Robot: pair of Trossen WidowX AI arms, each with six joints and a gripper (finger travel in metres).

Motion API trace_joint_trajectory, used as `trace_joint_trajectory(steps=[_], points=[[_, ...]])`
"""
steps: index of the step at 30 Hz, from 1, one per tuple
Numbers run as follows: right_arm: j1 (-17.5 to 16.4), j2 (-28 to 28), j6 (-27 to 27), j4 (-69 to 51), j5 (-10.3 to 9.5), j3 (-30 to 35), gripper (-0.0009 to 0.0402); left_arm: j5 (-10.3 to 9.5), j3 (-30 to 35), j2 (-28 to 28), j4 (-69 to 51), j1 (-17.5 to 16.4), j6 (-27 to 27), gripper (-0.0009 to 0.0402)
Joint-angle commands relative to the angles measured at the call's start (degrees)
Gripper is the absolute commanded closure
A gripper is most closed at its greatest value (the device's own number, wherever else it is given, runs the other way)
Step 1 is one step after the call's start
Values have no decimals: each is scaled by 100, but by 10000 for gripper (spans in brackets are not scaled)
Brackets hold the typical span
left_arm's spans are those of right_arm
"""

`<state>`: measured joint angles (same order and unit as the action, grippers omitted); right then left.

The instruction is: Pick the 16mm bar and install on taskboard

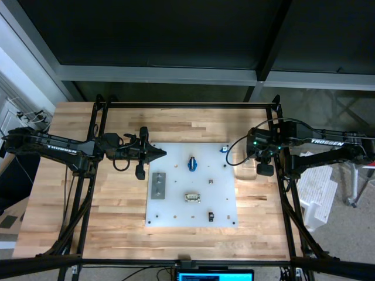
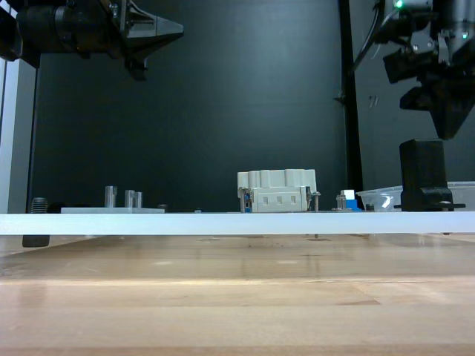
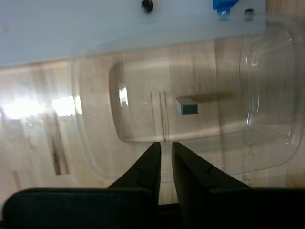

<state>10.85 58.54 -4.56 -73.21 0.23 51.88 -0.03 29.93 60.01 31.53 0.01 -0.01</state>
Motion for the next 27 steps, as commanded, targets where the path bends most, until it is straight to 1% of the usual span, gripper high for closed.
trace_joint_trajectory(steps=[1,9,11,17,21,27], points=[[83,109,-245,92,-11,-83,339,0,2,0,2,0,0,393],[280,393,-680,372,-22,-269,297,0,2,-2,2,0,0,393],[310,417,-706,511,17,-376,283,0,2,0,0,-2,0,393],[380,426,-754,984,22,-761,251,0,2,0,0,0,0,393],[411,498,-752,1051,31,-839,241,0,2,0,2,0,0,393],[516,734,-837,1220,24,-866,240,0,2,0,2,-2,0,393]])
